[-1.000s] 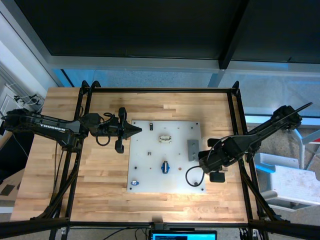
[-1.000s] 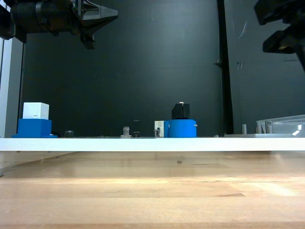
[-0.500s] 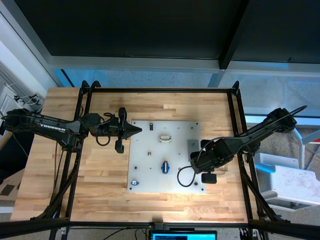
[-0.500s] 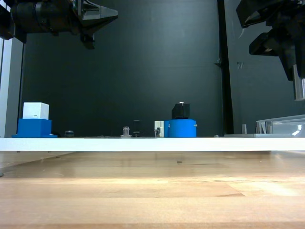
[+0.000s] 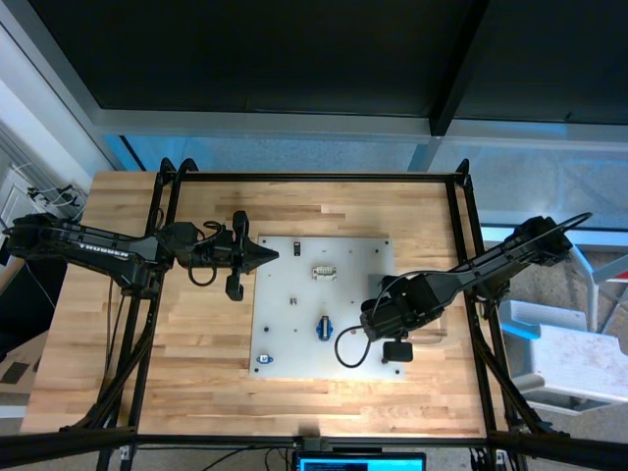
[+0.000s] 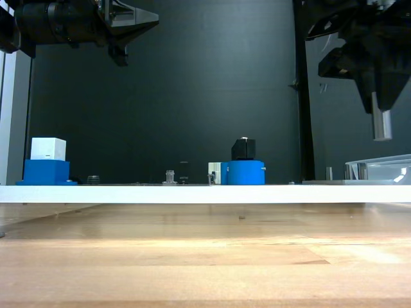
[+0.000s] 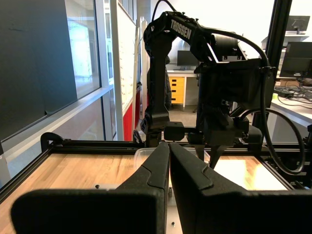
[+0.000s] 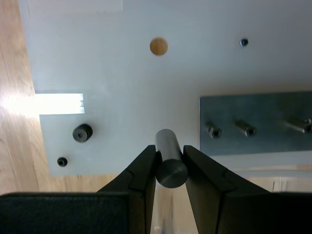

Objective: Pick the 16mm cylinder and place it in the taskboard

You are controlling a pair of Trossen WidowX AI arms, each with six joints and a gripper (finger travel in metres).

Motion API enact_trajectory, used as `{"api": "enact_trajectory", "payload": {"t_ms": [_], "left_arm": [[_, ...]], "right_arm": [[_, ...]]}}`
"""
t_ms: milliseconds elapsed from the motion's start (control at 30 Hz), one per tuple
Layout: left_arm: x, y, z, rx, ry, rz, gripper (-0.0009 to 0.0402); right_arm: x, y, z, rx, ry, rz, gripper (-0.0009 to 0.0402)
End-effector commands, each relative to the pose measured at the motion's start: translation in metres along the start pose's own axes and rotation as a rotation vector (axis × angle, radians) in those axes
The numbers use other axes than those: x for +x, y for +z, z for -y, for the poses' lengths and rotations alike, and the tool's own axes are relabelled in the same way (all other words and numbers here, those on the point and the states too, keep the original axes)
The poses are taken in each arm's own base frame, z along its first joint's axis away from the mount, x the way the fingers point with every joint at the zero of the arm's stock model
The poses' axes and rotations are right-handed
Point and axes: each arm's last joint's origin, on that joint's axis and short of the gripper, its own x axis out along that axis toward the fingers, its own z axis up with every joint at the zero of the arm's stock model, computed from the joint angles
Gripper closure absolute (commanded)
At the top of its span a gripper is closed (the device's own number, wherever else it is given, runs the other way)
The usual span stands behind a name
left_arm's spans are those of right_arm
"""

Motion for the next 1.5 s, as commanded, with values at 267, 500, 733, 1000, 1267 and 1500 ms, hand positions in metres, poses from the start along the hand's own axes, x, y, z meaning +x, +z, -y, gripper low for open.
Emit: {"api": "enact_trajectory", "payload": {"t_ms": [267, 500, 733, 1000, 1267, 1500], "left_arm": [[0.000, 0.000, 0.000, 0.000, 0.000, 0.000, 0.0393], [0.000, 0.000, 0.000, 0.000, 0.000, 0.000, 0.0393], [0.000, 0.000, 0.000, 0.000, 0.000, 0.000, 0.0393], [0.000, 0.000, 0.000, 0.000, 0.000, 0.000, 0.0393], [0.000, 0.000, 0.000, 0.000, 0.000, 0.000, 0.0393], [0.000, 0.000, 0.000, 0.000, 0.000, 0.000, 0.0393]], "right_arm": [[0.007, 0.014, -0.001, -0.009, -0.003, 0.001, 0.0361], [0.010, 0.026, 0.001, -0.015, -0.007, 0.003, 0.0361], [0.018, 0.036, 0.000, -0.033, -0.013, -0.005, 0.0361], [0.025, 0.041, -0.002, -0.034, -0.009, 0.005, 0.0361], [0.031, 0.053, -0.004, -0.042, -0.012, 0.003, 0.0361], [0.035, 0.059, -0.005, -0.047, -0.012, 0.004, 0.0361]]}}
